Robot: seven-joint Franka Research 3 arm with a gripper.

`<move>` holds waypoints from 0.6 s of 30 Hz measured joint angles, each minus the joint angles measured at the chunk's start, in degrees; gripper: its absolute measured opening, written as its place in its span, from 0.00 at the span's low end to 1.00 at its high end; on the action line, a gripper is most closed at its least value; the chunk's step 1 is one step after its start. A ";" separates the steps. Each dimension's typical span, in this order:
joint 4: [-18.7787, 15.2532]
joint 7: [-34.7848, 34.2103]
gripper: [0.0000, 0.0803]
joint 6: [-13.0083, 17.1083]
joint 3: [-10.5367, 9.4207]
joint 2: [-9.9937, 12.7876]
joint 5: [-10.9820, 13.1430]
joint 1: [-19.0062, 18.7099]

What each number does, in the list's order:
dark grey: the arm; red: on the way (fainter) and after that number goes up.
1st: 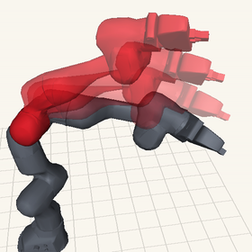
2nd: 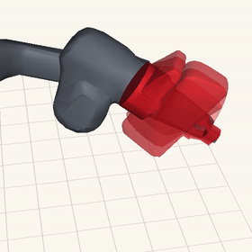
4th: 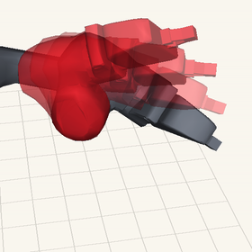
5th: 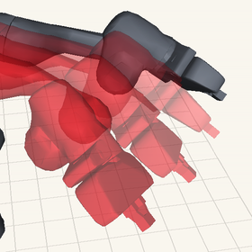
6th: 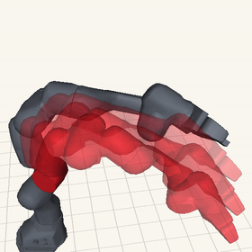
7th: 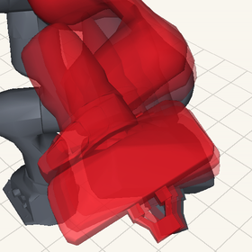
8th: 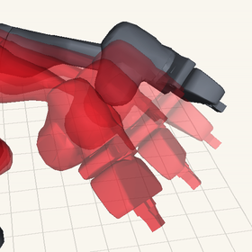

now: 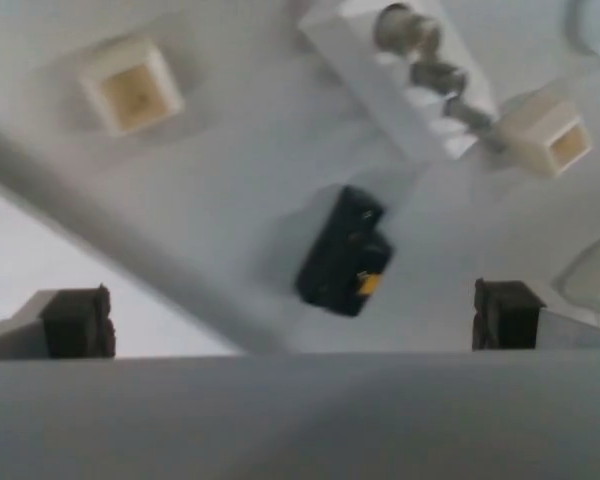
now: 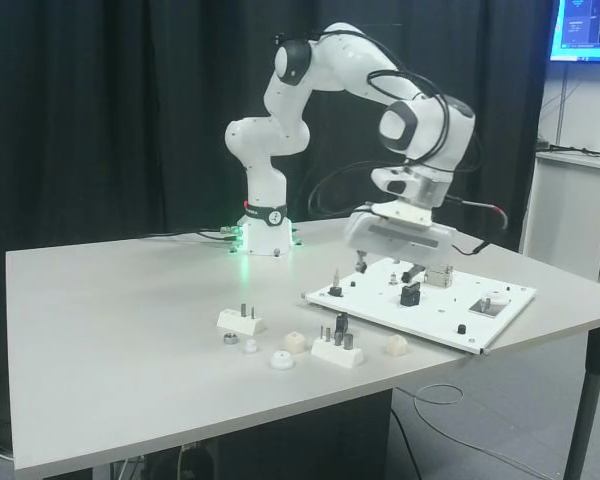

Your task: Pick medium gear.

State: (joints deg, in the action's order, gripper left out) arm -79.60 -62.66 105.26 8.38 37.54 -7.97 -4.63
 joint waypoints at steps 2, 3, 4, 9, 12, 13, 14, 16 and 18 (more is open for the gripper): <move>-0.10 1.73 1.00 0.00 0.01 0.00 0.00 0.72; -0.17 2.45 1.00 0.00 0.02 0.00 0.00 1.03; -0.25 3.18 1.00 0.00 0.04 0.00 0.00 1.34; -0.96 6.60 1.00 0.10 0.53 -0.02 -0.03 2.74; -1.68 8.24 1.00 0.84 0.77 -0.07 -0.09 3.70; -2.01 8.92 1.00 1.30 0.88 -0.11 -0.10 4.06; -2.35 9.59 1.00 1.71 0.98 -0.18 -0.10 4.38; -3.26 11.23 1.00 2.79 1.20 -0.41 -0.10 5.08; -4.27 12.59 1.00 4.05 1.38 -0.74 -0.10 5.79</move>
State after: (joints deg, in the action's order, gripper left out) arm -83.87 -50.07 109.31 9.76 36.80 -8.07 1.16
